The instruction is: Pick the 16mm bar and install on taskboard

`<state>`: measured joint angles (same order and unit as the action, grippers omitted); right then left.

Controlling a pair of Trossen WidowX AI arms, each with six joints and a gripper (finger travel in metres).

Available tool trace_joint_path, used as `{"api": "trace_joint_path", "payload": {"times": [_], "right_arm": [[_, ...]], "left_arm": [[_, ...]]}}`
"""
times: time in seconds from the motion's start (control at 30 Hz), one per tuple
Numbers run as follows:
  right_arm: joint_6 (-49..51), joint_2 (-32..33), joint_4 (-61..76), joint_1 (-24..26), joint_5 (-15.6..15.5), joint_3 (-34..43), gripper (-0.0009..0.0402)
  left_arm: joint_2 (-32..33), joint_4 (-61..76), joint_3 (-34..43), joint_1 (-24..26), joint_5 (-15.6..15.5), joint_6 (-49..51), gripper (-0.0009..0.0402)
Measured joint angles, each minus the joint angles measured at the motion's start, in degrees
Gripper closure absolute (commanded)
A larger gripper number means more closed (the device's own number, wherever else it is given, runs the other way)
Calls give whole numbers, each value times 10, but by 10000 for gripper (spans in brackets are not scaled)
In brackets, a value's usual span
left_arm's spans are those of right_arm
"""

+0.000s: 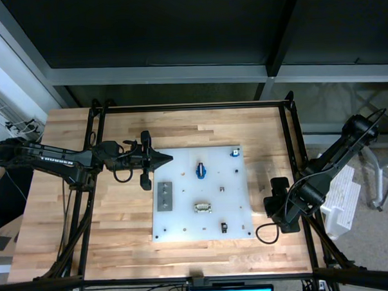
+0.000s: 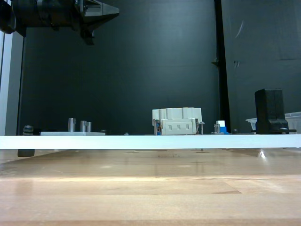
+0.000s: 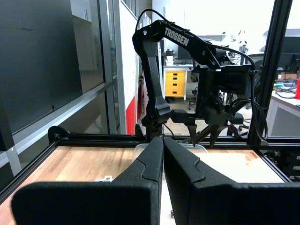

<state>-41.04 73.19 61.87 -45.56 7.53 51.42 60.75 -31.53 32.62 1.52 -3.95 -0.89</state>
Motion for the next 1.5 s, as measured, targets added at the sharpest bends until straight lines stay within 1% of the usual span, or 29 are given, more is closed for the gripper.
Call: {"api": "trace_joint_path", "payload": {"times": [0.2,0.57,1.5], "right_arm": [[15,17,-7,-15,4,-5,171],[26,18,-56,-17,4,-35,171],[28,18,-56,-17,4,-37,171]], "left_arm": [[0,0,0,0,0,0,393],[0,0,0,0,0,0,393],[0,0,0,0,0,0,393]]}}
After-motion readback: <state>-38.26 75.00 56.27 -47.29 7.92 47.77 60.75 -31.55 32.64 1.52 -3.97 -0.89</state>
